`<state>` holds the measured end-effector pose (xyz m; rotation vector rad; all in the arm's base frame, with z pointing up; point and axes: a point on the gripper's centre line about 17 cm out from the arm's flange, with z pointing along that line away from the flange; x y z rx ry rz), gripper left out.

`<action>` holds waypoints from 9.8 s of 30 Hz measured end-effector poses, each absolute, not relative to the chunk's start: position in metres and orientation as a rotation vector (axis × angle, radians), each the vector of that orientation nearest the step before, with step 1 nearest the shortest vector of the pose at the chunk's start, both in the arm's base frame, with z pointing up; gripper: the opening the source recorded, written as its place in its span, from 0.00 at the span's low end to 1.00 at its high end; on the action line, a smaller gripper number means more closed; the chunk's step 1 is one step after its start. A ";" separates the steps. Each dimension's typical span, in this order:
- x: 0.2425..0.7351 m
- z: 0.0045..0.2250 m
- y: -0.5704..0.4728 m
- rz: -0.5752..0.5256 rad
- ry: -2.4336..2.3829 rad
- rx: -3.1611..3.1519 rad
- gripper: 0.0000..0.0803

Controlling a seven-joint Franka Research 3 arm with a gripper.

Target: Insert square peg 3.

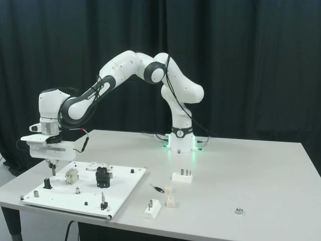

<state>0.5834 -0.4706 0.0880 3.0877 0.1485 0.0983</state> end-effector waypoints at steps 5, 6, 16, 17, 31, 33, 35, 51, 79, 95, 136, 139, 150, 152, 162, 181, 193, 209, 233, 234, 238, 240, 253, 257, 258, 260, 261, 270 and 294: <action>0.582 0.083 -0.471 0.086 0.151 3.090 0.14; 0.582 0.082 -0.470 0.084 0.151 3.091 0.14; 0.580 0.078 -0.467 0.069 0.154 3.101 0.14; 0.580 0.078 -0.467 0.067 0.154 3.102 0.14; 0.579 0.077 -0.463 0.056 0.152 3.113 0.14; 0.579 0.077 -0.463 0.055 0.149 3.114 0.14; 0.579 0.077 -0.462 0.054 0.146 3.115 0.14; 0.579 0.076 -0.461 0.053 0.105 3.117 0.14; 0.581 0.068 -0.466 0.039 0.064 3.109 0.14; 0.582 0.064 -0.467 0.033 0.057 3.106 0.14; 0.579 0.064 -0.460 0.004 0.051 3.129 0.14; 0.579 0.064 -0.459 0.004 0.053 3.129 0.14; 0.579 0.064 -0.460 0.004 0.049 3.128 0.14; 0.578 0.064 -0.461 0.003 0.048 3.126 0.14; 0.576 0.064 -0.464 0.000 0.044 3.123 0.14; 0.578 0.064 -0.462 0.002 0.048 3.122 0.14; 0.579 0.064 -0.462 0.005 0.048 3.120 0.14; 0.578 0.063 -0.462 0.003 0.038 3.123 0.14; 0.578 0.064 -0.463 0.063 0.049 3.157 0.14; 0.577 0.064 -0.463 0.063 0.052 3.157 0.14; 0.576 0.064 -0.463 0.059 0.069 3.159 0.14; 0.576 0.064 -0.463 0.056 0.082 3.159 0.14; 0.575 0.063 -0.462 0.053 0.111 3.159 0.14; 0.576 0.063 -0.461 0.053 0.109 3.159 0.14; 0.576 0.063 -0.461 0.053 0.107 3.159 0.14; 0.576 0.063 -0.461 0.053 0.099 3.159 0.14; 0.576 0.063 -0.461 0.053 0.095 3.159 0.14; 0.576 0.063 -0.461 0.053 0.074 3.158 0.14; 0.577 0.059 -0.461 0.044 0.022 3.132 0.14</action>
